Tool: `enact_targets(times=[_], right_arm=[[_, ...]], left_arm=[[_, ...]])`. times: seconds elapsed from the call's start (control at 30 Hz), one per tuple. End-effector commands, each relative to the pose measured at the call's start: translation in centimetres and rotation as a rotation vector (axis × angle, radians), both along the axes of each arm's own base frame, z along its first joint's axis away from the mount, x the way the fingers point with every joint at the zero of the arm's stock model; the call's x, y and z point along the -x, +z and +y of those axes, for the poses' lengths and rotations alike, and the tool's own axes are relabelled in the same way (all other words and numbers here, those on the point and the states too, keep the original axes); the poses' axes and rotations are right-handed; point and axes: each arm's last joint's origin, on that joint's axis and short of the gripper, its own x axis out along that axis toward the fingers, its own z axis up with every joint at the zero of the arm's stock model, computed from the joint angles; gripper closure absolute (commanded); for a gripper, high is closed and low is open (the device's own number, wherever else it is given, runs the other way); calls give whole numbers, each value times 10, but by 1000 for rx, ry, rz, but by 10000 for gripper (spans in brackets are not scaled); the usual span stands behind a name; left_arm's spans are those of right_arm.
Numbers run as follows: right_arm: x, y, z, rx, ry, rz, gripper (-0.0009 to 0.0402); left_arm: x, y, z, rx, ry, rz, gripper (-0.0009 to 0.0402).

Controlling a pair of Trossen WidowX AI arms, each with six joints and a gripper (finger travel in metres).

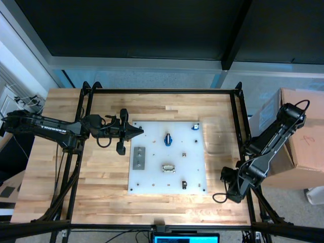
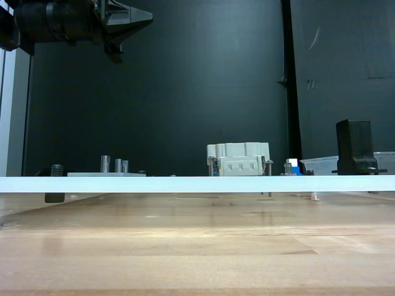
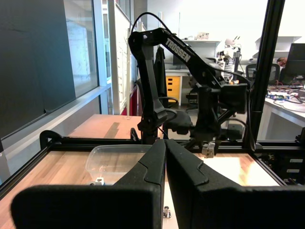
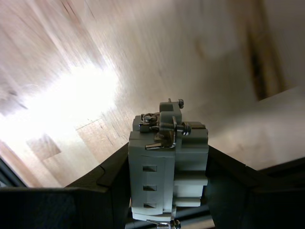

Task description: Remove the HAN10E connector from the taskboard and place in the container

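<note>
Pale wooden table (image 1: 101, 197) with white square task board (image 1: 152, 177) at centre, black backdrop (image 2: 203, 74) behind.

Right hand (image 1: 228, 190): off the board's right edge, toward the table's near-right corner, over bare wood. Closed partway, clamped on both flanks of grey rectangular HAN10E connector (image 4: 167, 167). Connector held, clear of the board, long axis in line with the hand's reach, screw end outward.

1 more grey housing (image 1: 168, 168) seated upright on the board.

Left hand (image 1: 137, 131): high above the board's far-left corner, shut tight, nothing held.

Clear plastic container (image 1: 220, 143): on the table just beside the board's right edge, farther from the near edge than the right hand and slightly inward of it. Right hand near it; left hand well apart, across the board.

Judged next: carry away from the near edge, over the container rim, then let go.
</note>
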Motion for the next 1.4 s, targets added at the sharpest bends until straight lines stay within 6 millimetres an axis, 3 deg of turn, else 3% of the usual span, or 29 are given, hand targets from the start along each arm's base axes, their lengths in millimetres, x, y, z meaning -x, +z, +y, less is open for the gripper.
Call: enact_targets(times=[0.03,0.37,0.83,1.1,1.27,1.4], right_arm=[[-7,12,-11,17,2,-9,366],[-29,33,-71,66,-60,-91,318],[-51,37,-146,145,-155,-134,315],[-48,28,-175,172,-280,-94,315],[-44,19,-183,193,-323,-55,308],[-44,11,-183,193,-322,-39,279]], left_arm=[[0,0,0,0,0,0,393],[0,0,0,0,0,0,393],[0,0,0,0,0,0,393],[0,0,0,0,0,0,393],[0,0,0,0,0,0,393],[0,0,0,0,0,0,393]])
